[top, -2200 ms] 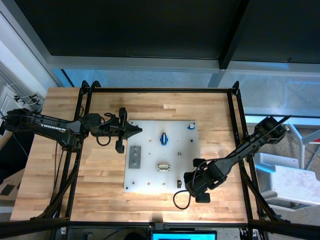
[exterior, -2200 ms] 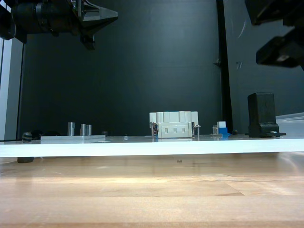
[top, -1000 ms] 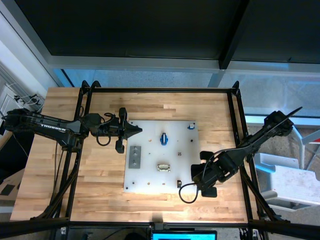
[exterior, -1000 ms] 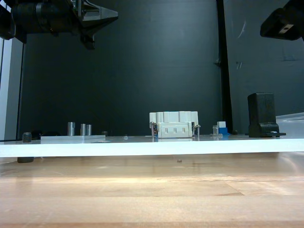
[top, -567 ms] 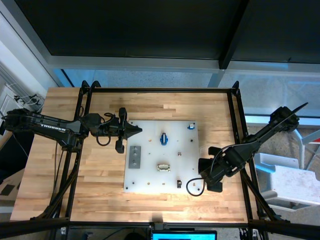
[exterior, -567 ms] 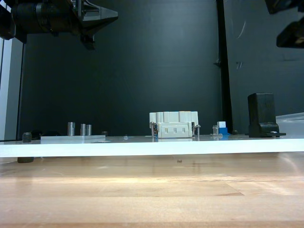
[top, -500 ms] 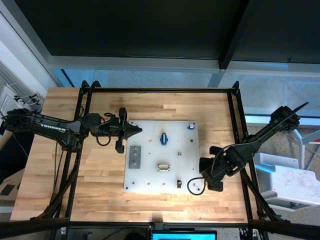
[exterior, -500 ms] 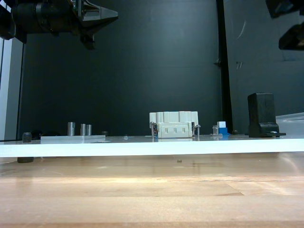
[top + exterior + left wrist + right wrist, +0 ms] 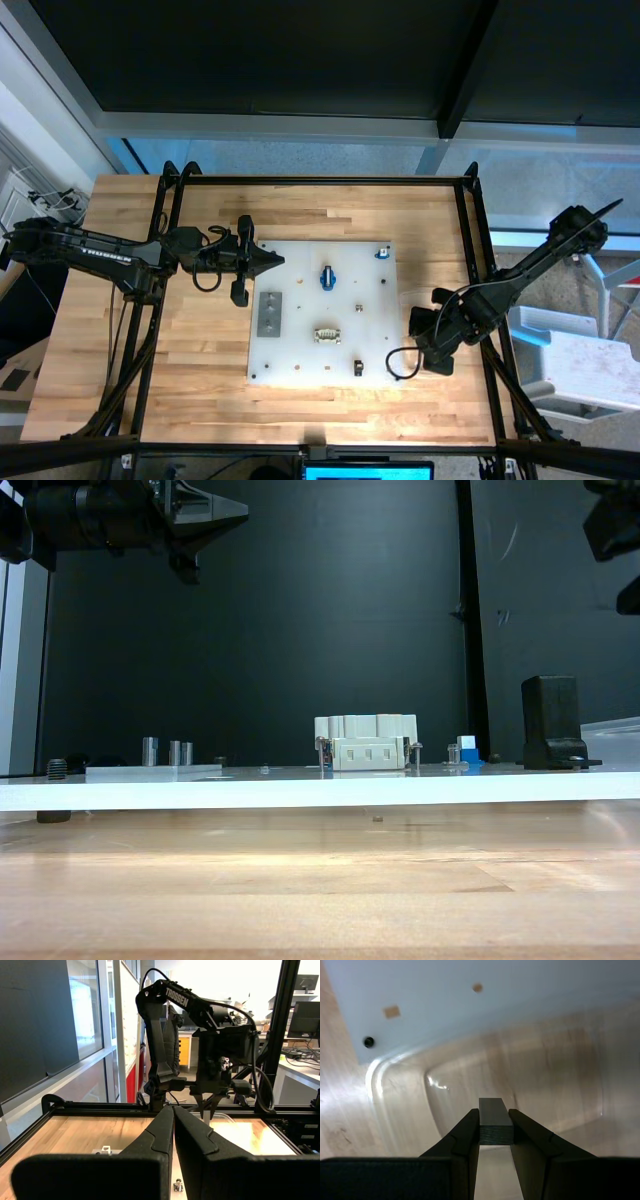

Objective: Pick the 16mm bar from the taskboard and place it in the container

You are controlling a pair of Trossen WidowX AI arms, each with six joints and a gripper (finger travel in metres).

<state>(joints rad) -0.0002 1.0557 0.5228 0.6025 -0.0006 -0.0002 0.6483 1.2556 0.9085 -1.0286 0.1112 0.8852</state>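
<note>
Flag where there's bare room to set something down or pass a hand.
Free: the table strip between the board and the near edge; the wood left of the board, nearer than the shut left gripper. The container floor is bare too. Crowded: right of the board, where the right gripper holds the bar over the container, and the board's middle.

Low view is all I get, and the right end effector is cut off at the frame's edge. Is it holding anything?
Observer: Yes; the right wrist view shows the right end effector shut on the 16mm bar.
Operator: Over what?
Observer: Over the clear container, just beside the taskboard.
Operator: And the left one?
Observer: In the high view, the left end effector is shut and empty, hovering above the taskboard's far left edge.
</note>
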